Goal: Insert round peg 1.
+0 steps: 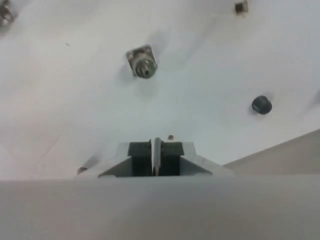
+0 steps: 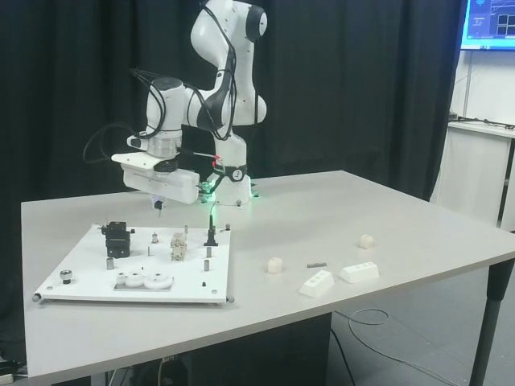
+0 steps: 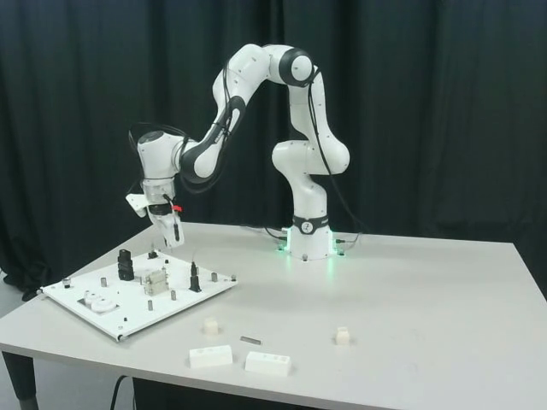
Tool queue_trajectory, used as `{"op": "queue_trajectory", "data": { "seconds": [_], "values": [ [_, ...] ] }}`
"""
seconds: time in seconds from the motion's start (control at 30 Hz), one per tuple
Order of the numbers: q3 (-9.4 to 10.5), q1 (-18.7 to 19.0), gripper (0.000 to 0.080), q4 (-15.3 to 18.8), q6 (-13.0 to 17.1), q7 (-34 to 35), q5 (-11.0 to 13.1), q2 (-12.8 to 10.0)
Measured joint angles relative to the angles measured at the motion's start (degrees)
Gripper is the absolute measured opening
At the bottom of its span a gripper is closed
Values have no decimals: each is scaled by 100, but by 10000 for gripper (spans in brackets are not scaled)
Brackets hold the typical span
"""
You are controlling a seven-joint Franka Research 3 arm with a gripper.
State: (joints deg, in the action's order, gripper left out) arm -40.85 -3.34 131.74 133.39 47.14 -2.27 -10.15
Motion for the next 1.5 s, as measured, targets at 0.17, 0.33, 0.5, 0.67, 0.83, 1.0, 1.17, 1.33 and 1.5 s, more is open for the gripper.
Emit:
{"op": "queue_trajectory", "data": {
  "seconds": [0.17,0.33,0.5,0.67,0.83,1.0,1.17,1.33,1.5],
  "values": [
    [-126,0,34,250,210,-65,0,118],
    [-263,0,34,526,471,-148,7,236],
    [-369,0,34,802,756,-251,82,363],
    [-462,0,34,1022,984,-493,283,450],
    [-545,0,34,1140,1103,-879,654,469],
    [-624,0,34,1194,1132,-1358,1098,466],
    [-701,-1,34,1218,1132,-1772,1467,451],
    [-759,-1,34,1225,1155,-2102,1754,414],
    [-774,-1,34,1229,1248,-2376,1998,337]
  ]
}}
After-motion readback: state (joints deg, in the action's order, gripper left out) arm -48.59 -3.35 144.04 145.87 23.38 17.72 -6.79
